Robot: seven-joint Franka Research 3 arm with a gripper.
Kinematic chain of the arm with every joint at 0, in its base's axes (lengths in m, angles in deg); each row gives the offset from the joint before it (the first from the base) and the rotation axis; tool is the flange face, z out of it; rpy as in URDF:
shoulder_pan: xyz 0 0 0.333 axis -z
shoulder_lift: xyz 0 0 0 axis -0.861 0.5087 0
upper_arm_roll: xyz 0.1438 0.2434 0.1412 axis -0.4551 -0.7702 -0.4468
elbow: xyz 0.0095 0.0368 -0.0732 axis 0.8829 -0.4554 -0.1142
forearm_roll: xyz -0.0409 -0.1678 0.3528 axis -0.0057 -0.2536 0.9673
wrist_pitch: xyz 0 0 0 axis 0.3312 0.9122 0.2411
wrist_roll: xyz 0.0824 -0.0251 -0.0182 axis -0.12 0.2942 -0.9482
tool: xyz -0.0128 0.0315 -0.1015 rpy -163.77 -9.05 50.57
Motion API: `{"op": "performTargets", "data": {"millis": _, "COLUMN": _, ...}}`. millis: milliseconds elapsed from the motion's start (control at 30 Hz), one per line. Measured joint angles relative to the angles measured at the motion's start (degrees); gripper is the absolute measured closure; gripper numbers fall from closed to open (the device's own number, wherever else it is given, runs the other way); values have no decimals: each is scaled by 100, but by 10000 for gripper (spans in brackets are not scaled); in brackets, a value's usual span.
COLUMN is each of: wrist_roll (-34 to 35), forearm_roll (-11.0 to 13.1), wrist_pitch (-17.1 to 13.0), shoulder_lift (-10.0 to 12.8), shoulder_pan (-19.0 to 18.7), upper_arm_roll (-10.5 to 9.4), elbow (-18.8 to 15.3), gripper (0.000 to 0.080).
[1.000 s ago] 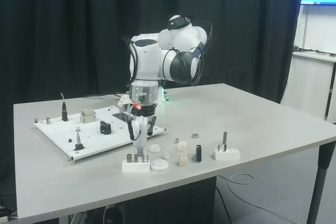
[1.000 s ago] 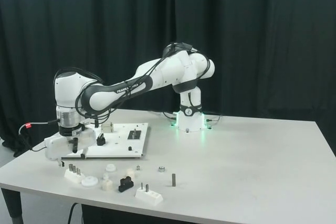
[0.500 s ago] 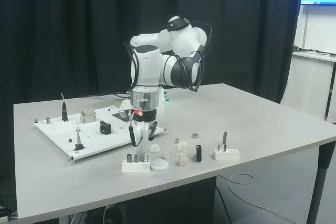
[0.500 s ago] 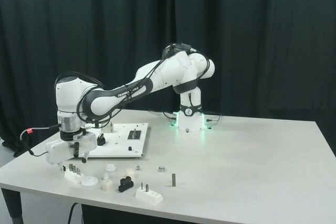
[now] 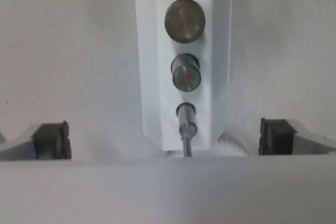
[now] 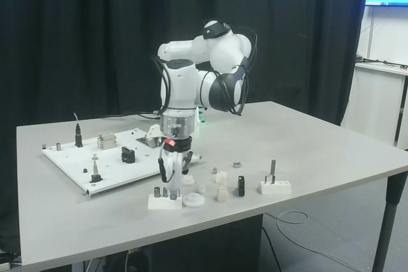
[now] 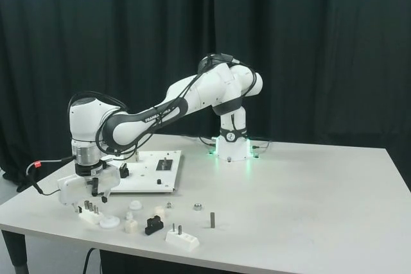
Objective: Pick round peg 2.
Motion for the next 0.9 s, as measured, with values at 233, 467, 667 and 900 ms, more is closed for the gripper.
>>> {"op": "performTargets", "data": {"millis": 233, "wrist_roll": 0, "forearm_roll": -57, "wrist_pitch": -96, "shoulder_lift": 0, "shoulder_pan": 22, "upper_arm_roll": -97, "elbow": -3, "gripper": 3}}
{"op": "performTargets", "data": {"millis": 467, "wrist_roll": 0, "forearm_roll": -89, "wrist_pitch": -189, "shoulder_lift": -4, "shoulder_pan": 48, "upper_arm_roll": -181, "elbow": -3, "gripper": 286}}
{"op": "performTargets", "data": {"millis": 667, "wrist_roll": 1, "forearm_roll": -109, "wrist_pitch": -220, "shoulder_lift": -4, "shoulder_pan": 58, "upper_arm_roll": -219, "elbow": -4, "gripper": 447}}
{"op": "performTargets", "data": {"millis": 900, "wrist_roll": 1, "forearm_roll": -124, "wrist_pitch": -222, "shoulder_lift": -6, "shoulder_pan": 58, "upper_arm_roll": -229, "elbow": -3, "gripper": 610}}
